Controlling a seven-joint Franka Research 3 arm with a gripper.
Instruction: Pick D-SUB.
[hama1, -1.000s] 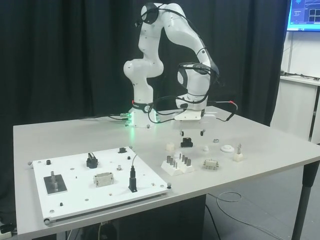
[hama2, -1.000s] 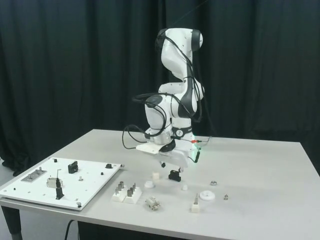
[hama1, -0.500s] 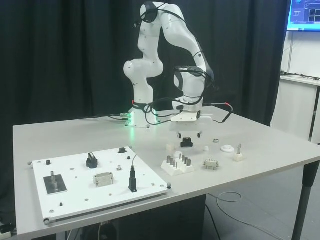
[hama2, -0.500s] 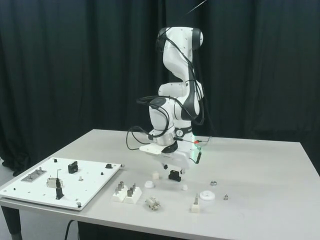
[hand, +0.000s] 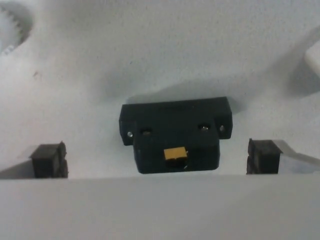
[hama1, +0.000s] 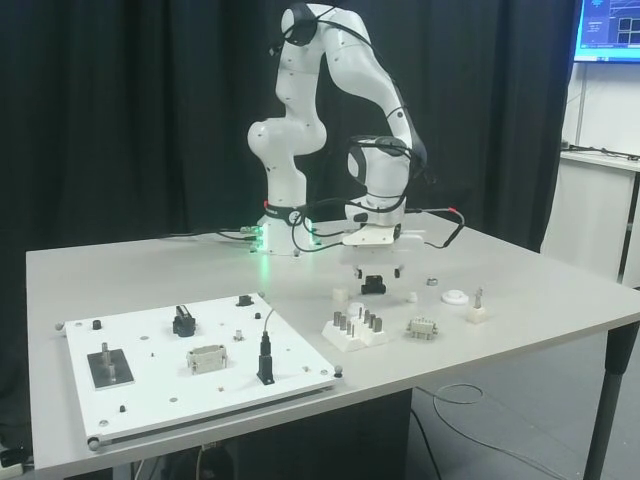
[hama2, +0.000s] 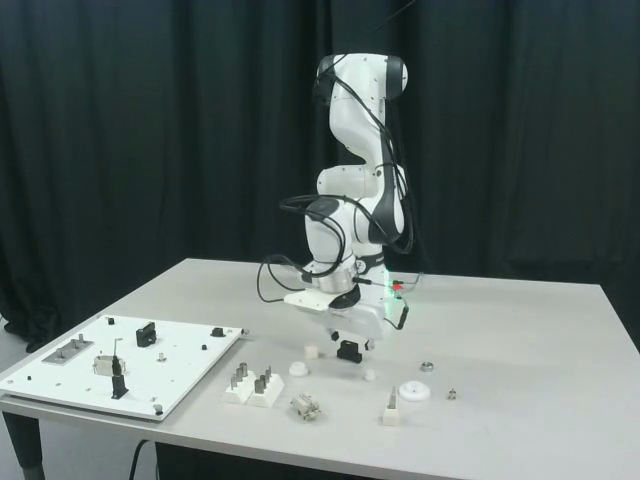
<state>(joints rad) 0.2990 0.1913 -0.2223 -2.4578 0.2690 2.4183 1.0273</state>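
The grey counter (hama1: 180, 265) has a smooth matte surface. The white arm (hama1: 330, 90) is bolted near its far edge and bends down toward the middle. A flat white square board (hama1: 200, 365) carrying small black and metal fittings lies toward the counter's near corner, well apart from the tool. The tool (hand: 155, 159) hangs just above the connector (hand: 175, 134), its two black fingertips (hand: 48, 160) spread wide apart, one on each side of the part and touching nothing. The connector is a black plastic block: a wide flat flange with a small screw hole near each end, and a narrower body below it. Its long axis runs across the gap, from one fingertip toward the other. It lies flat on the counter between the small white parts (hama2: 310, 352)
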